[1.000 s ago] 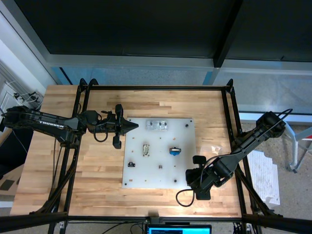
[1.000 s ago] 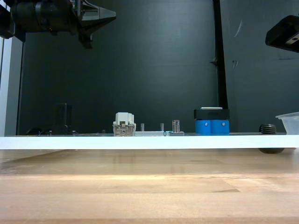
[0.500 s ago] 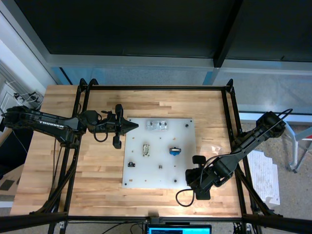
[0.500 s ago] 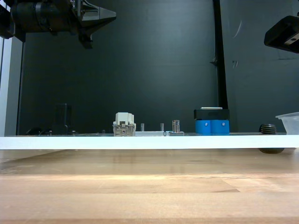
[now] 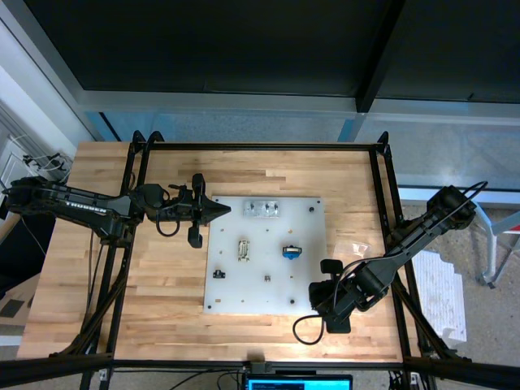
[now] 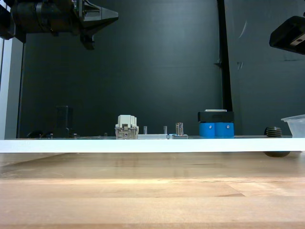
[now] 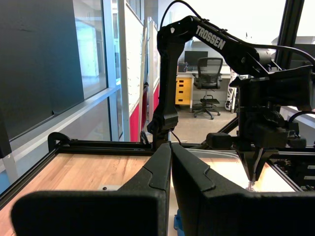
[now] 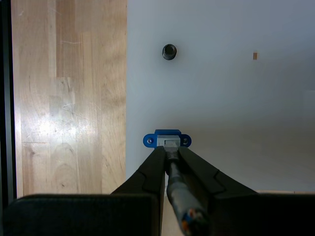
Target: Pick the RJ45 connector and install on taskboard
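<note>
Big picture first: the wooden surface (image 5: 162, 284) is carrying the white board (image 5: 252, 286), and both arms are reaching in over it. The left gripper (image 5: 224, 210) is sitting high over the board's far-left corner with its fingers pressed together on nothing, so I'm reading it as parked.

The right gripper (image 8: 167, 149) is hovering well above the board's near-right part. It's pinching the connector (image 8: 175, 189), plug end pointing down at the board and the grey tail trailing back up between the fingers. A blue fitting (image 8: 167, 140) on the board is showing just past those fingertips, well apart in height.

My take: the pick is done and we're sitting in the align step before insertion. The next move is calling for centring the plug over its socket, keeping it square, then going straight down gently. With a plug this tiny, I'm guessing any offset is going to catch on the rim.
</note>
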`<action>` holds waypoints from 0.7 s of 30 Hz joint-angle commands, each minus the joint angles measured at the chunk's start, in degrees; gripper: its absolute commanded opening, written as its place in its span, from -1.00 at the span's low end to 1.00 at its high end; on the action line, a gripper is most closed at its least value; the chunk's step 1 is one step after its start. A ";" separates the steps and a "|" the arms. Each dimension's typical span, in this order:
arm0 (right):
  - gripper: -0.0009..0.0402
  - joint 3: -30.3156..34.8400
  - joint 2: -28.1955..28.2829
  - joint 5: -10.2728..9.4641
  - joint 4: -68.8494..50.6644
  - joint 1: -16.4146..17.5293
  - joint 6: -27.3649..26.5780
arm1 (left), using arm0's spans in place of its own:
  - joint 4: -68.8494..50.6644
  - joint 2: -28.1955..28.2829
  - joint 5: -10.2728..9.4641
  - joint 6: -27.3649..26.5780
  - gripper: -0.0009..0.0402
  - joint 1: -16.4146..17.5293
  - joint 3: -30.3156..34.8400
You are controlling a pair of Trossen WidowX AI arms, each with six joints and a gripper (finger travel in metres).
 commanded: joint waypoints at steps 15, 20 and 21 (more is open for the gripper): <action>-0.96 0.00 0.02 -0.04 -0.02 0.07 -0.44 | 0.00 0.02 0.02 0.02 -0.96 0.00 0.02; -0.96 -0.42 0.02 -0.04 0.00 0.11 -0.55 | 0.00 0.02 0.02 0.02 -0.96 0.00 0.02; -0.96 -0.59 0.02 -0.02 0.02 0.13 -0.55 | 0.00 0.02 0.02 0.00 -0.96 0.02 0.02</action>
